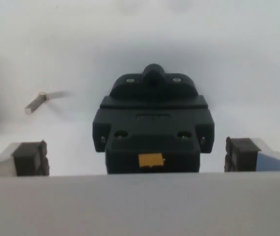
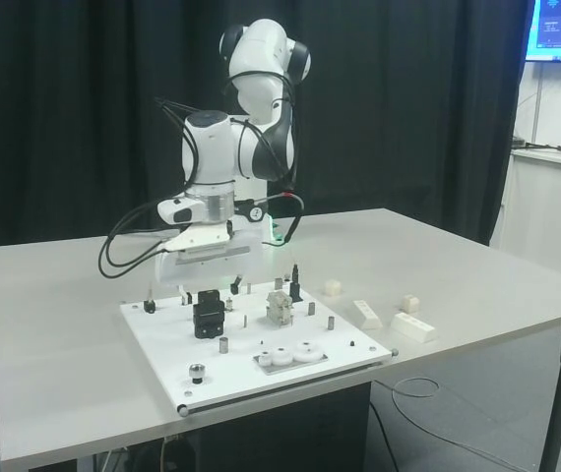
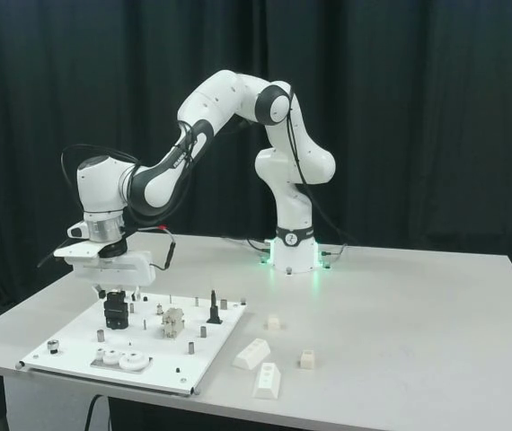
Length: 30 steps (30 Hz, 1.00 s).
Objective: Remove D-SUB.
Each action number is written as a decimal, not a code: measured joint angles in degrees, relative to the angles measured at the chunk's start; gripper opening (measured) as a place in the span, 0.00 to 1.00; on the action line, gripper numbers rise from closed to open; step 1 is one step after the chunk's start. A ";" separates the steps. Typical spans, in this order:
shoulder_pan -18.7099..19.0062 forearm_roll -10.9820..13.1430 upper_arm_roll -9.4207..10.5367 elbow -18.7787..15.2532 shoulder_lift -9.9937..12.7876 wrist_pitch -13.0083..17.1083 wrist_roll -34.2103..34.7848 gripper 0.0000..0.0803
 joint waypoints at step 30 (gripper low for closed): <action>0.03 0.43 -0.07 -0.37 0.05 2.58 2.88 0.48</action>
